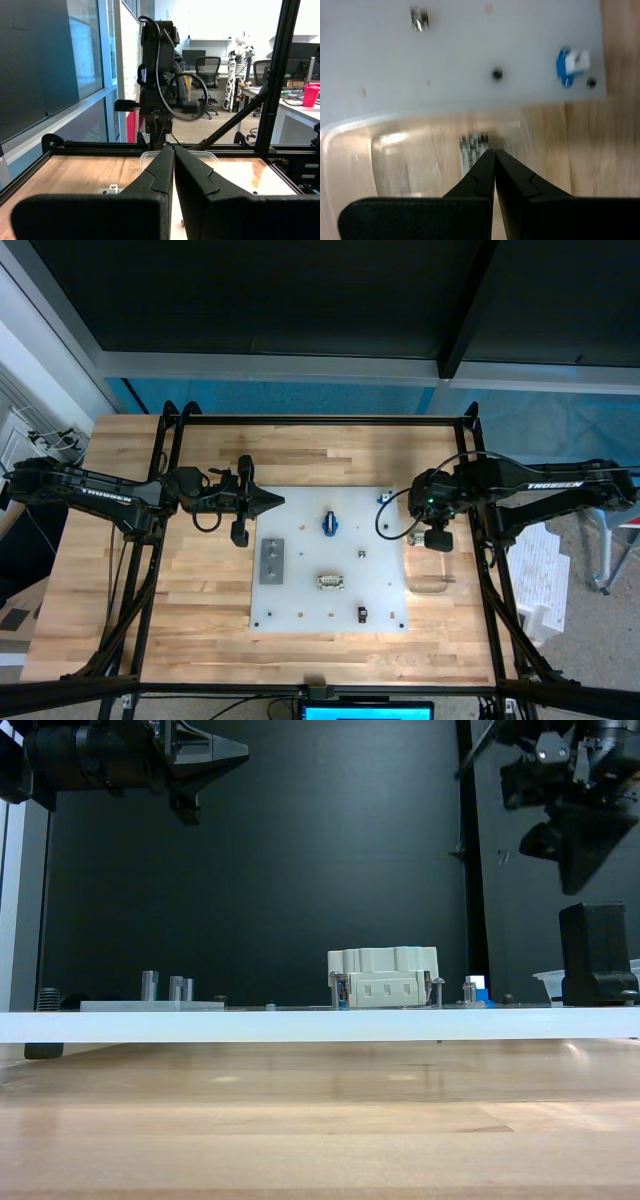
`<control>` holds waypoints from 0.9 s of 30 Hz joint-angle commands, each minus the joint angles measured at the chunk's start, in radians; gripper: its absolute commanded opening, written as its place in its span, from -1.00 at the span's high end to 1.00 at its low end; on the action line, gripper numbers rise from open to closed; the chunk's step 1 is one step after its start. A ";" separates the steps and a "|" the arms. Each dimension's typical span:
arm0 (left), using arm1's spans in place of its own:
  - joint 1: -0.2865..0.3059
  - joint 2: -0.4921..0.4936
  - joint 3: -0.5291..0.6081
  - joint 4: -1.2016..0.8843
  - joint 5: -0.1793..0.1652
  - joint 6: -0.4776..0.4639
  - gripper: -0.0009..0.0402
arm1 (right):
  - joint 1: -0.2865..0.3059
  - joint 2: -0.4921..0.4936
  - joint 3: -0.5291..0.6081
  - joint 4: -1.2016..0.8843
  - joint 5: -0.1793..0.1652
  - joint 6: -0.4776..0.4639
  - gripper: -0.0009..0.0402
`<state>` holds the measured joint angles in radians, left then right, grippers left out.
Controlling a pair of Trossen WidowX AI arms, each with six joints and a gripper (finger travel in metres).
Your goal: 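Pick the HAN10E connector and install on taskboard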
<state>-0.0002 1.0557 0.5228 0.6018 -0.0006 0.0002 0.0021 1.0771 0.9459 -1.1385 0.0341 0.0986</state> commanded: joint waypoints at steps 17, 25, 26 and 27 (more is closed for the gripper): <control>0.000 0.000 0.000 0.000 0.000 0.000 0.95 | 0.090 0.032 -0.064 -0.029 0.049 0.134 0.54; 0.000 0.000 0.000 0.000 0.000 0.000 0.95 | 0.100 0.051 -0.093 -0.016 0.049 0.289 -0.10; 0.000 0.000 0.000 0.000 0.000 0.000 0.95 | 0.102 0.053 -0.094 -0.015 0.051 0.290 -0.16; 0.000 0.000 0.000 0.000 0.000 0.000 0.95 | 0.103 0.055 -0.094 -0.009 0.052 0.292 -0.21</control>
